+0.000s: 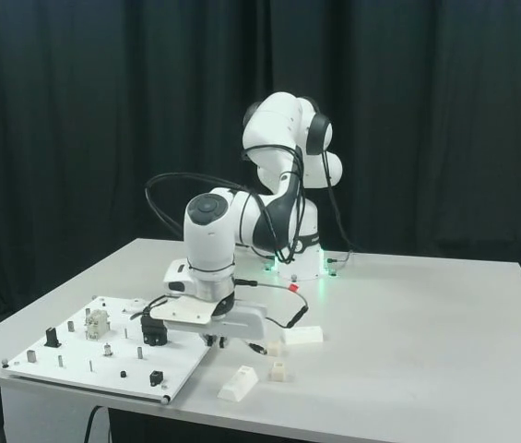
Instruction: Place Ethernet.
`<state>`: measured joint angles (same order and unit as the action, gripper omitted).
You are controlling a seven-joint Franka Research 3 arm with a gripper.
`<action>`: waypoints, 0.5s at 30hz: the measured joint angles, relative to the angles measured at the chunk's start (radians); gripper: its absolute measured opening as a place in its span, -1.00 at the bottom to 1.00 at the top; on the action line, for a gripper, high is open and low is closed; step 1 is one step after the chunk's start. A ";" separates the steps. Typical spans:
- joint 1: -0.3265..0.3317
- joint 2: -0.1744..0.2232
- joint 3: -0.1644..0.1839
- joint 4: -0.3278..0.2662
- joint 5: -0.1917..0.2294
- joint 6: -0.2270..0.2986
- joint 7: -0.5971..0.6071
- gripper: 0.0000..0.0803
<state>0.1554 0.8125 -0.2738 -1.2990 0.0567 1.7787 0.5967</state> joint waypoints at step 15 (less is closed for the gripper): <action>-0.009 -0.023 0.038 -0.038 -0.051 0.014 0.019 0.58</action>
<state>0.1465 0.7898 -0.2355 -1.3366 0.0057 1.7926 0.6157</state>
